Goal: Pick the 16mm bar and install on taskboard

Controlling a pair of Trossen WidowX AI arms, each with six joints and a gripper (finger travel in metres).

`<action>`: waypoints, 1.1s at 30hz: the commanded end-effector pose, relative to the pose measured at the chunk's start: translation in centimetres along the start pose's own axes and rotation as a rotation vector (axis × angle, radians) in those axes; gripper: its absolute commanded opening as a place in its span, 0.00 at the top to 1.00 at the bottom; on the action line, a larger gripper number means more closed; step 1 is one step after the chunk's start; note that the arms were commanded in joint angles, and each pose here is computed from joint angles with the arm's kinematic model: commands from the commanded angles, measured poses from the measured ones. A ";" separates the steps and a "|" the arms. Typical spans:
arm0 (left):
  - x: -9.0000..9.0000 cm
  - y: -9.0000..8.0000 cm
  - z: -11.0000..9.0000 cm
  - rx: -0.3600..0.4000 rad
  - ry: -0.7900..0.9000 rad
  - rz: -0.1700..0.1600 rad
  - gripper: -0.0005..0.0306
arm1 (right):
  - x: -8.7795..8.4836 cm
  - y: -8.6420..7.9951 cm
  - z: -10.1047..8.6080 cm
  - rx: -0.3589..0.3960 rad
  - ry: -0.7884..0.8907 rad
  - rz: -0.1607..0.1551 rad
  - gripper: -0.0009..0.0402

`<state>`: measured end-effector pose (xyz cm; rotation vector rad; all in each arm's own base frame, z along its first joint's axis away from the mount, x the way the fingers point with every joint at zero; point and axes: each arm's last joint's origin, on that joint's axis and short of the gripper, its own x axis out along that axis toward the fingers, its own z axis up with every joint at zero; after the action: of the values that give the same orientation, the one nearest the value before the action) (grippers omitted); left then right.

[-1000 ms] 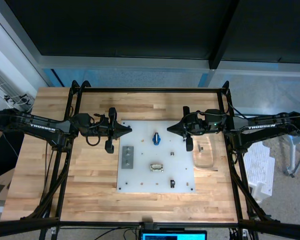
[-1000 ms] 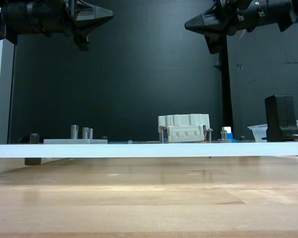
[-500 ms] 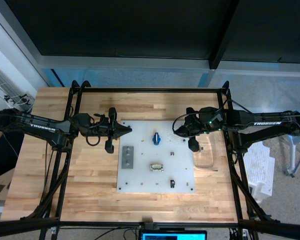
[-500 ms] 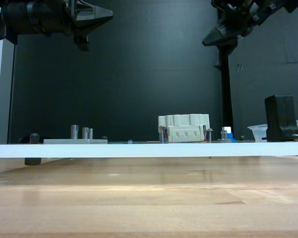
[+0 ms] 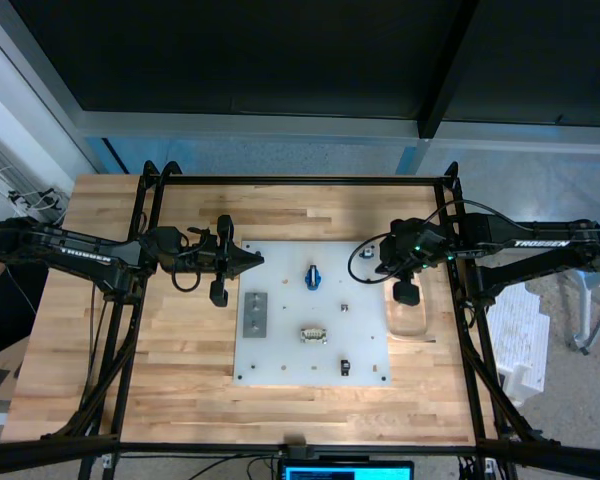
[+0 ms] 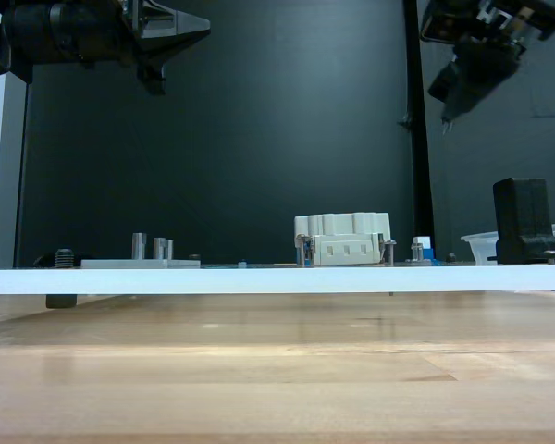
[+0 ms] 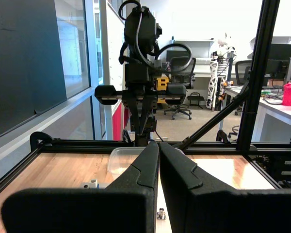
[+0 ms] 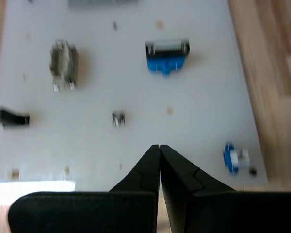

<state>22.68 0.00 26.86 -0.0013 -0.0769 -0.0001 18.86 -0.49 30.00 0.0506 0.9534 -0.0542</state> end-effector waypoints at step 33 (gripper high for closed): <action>0.0 0.0 0.0 0.000 0.000 0.000 0.98 | 1.0 -0.1 -1.7 -0.015 0.530 -0.029 0.98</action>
<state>22.68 0.00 26.86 -0.0010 -0.0769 0.0000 17.99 -0.47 28.24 0.0401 1.4803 -0.0634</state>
